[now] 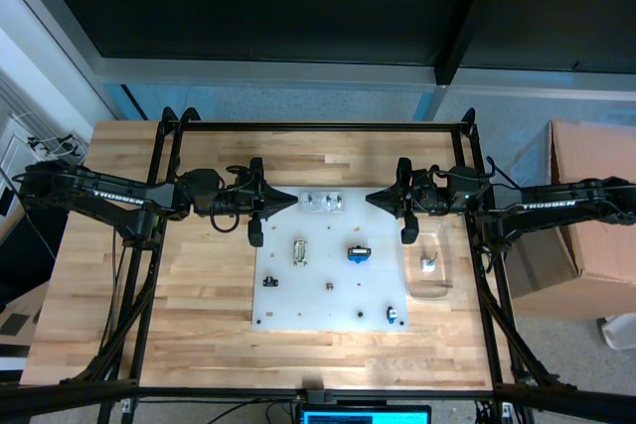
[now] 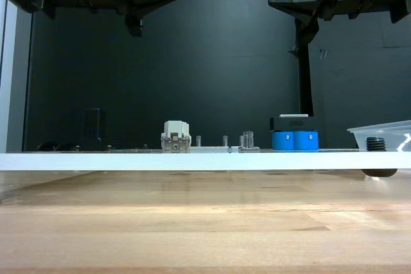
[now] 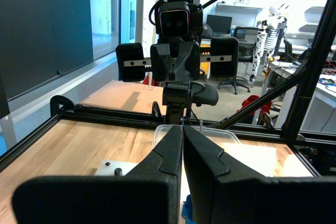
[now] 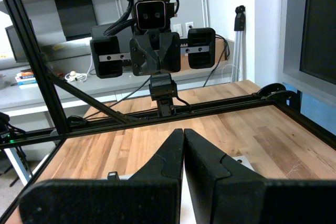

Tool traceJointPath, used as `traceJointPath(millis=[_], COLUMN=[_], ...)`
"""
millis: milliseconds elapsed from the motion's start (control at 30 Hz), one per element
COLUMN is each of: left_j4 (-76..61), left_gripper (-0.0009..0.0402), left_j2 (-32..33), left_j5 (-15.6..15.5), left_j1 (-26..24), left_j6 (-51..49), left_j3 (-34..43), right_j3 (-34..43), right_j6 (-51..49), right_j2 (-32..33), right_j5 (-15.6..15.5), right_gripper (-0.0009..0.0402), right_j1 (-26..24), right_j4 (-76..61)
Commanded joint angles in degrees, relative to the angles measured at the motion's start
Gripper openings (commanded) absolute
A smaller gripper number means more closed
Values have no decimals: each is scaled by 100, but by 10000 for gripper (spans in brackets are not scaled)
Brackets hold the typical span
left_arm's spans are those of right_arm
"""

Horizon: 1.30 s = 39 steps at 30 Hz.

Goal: Pick the RJ45 connector and install on the taskboard

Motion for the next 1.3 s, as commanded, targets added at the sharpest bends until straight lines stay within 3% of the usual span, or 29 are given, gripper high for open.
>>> traceJointPath(millis=[33, 667, 733, 1067, 1300], left_j4=[0, 0, 2, 0, -2], left_gripper=[0, 0, 0, 0, 0], left_j2=[2, 2, 2, 2, 2], left_j5=[2, 2, 2, 2, 2], left_j1=[4, 2, 2, 2, 2], left_j6=[2, 2, 2, 2, 2], left_j3=[2, 2, 2, 2, 2], right_j3=[2, 35, 138, 1606, 2361], right_j6=[0, -22, -48, -601, -708], right_j2=[0, 15, -37, -409, -459], right_j5=[0, 0, -120, -219, -199], right_gripper=[0, 0, 0, 0, 0], right_j1=[2, -2, 0, 50, 251], right_j4=[2, 66, -212, -4940, -7342])
